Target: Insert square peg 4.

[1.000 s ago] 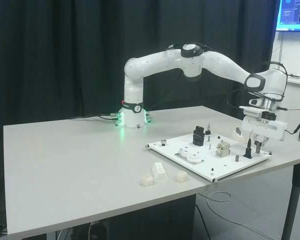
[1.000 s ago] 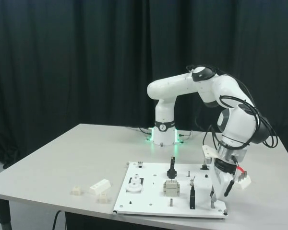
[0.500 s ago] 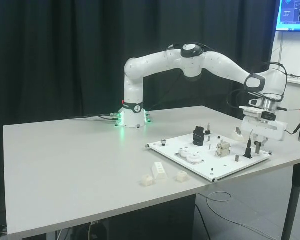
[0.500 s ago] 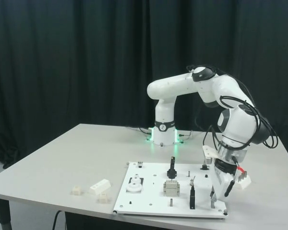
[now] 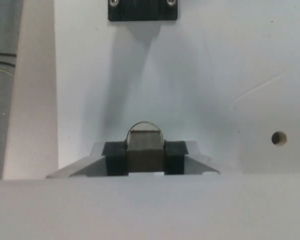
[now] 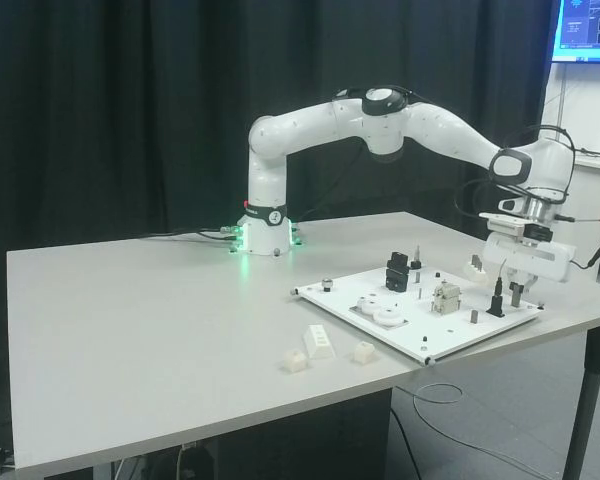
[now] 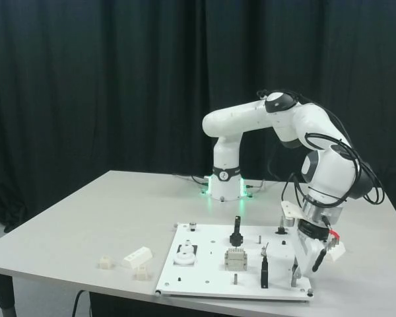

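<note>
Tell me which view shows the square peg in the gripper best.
The wrist view: the square peg fills the centre, clamped between the gripper's black pads. In both room views it is only a small grey post under the gripper, over the white board.

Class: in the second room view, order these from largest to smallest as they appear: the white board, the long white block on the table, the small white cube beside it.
1. white board
2. long white block
3. small white cube

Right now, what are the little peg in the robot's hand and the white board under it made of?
The peg looks like metal: grey, dull, with a square face and sharp edges, clamped between the black fingers of the end effector. The white board looks like smooth plastic or painted plate, faintly glossy, with a thin scratch and a drilled hole; I cannot tell which.
</note>
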`<state>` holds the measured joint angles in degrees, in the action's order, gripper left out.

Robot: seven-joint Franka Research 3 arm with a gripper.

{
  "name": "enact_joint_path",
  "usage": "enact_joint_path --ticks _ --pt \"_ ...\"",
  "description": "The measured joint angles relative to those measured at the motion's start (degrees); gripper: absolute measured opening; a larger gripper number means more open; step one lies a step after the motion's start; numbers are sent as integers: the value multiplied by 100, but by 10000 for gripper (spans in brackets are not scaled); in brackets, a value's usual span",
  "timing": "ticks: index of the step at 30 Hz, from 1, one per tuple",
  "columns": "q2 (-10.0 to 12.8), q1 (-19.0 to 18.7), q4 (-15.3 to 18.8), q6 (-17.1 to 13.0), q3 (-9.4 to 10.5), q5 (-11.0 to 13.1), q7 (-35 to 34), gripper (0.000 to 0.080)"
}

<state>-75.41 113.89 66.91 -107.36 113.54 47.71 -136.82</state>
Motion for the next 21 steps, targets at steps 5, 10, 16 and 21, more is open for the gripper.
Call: enact_joint_path --ticks 5,10,16,21 --pt "-30 0 1 -31 6 0 -36 152" --pt "-44 -1 28 -82 28 0 -69 152" --pt "-44 -1 61 -134 58 -7 -65 152" --pt "-50 -1 68 -165 74 -110 -59 152"
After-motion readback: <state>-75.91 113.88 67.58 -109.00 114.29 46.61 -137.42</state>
